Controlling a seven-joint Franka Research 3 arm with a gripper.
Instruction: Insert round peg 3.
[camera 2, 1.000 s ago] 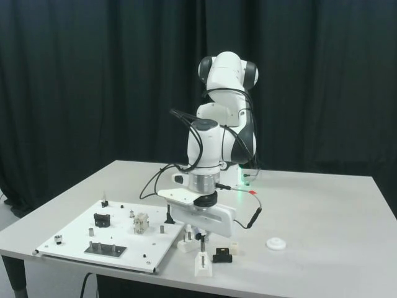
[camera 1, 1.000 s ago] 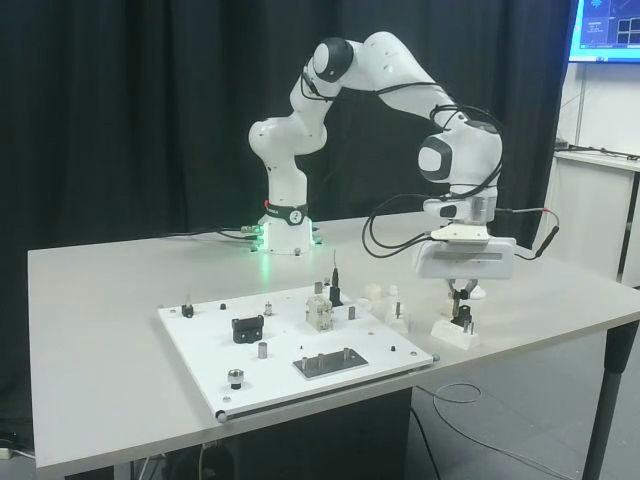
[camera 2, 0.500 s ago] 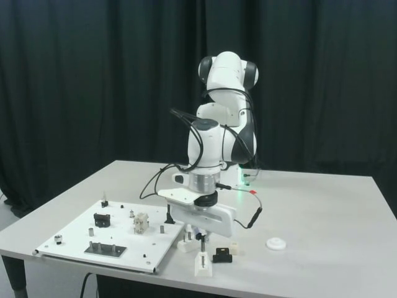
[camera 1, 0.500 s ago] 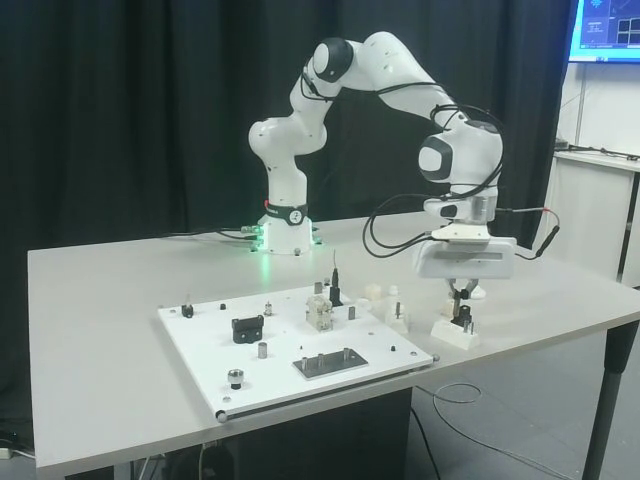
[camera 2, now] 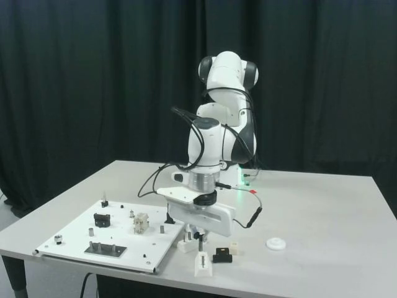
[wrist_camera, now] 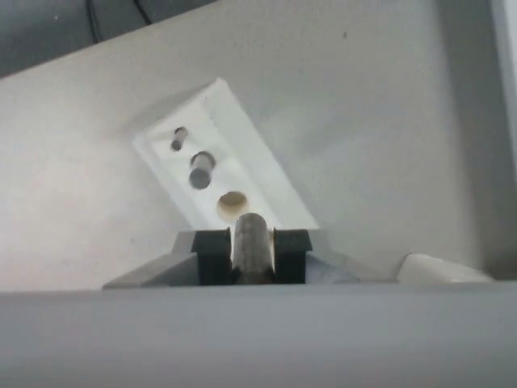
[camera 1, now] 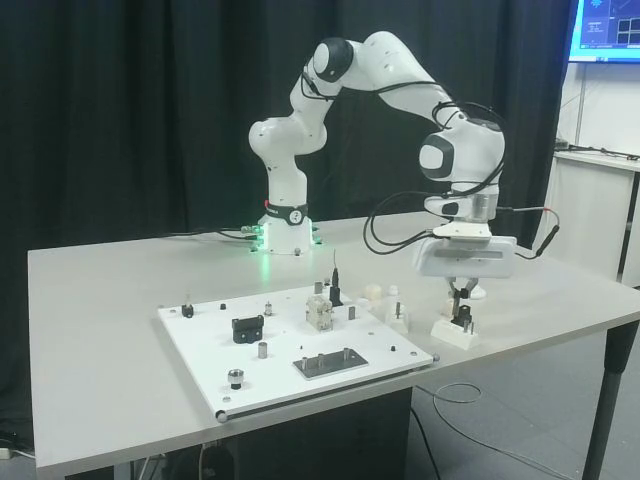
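Observation:
In the wrist view my gripper (wrist_camera: 252, 257) is shut on a grey round peg (wrist_camera: 251, 234), which stands upright between the two black fingers (wrist_camera: 212, 255). Just beyond the peg's tip lies a white peg holder (wrist_camera: 266, 166) with an empty round hole (wrist_camera: 233, 204) and two smaller pegs (wrist_camera: 200, 168) standing in it. In the first room view the gripper (camera 1: 460, 299) hangs a little above that holder (camera 1: 455, 331), off the right side of the white assembly board (camera 1: 290, 350). The second room view shows the gripper (camera 2: 200, 238) over the holder (camera 2: 202, 266).
The board carries several small fixtures, among them a grey plate with posts (camera 1: 330, 362) and a black block (camera 1: 247, 325). Other white holders (camera 1: 390, 300) stand between board and gripper. A black part (camera 2: 222, 255) and a white disc (camera 2: 276, 244) lie on the table nearby.
The arm has risen slightly above the white holder, carrying the peg up with it. Nothing else has moved.

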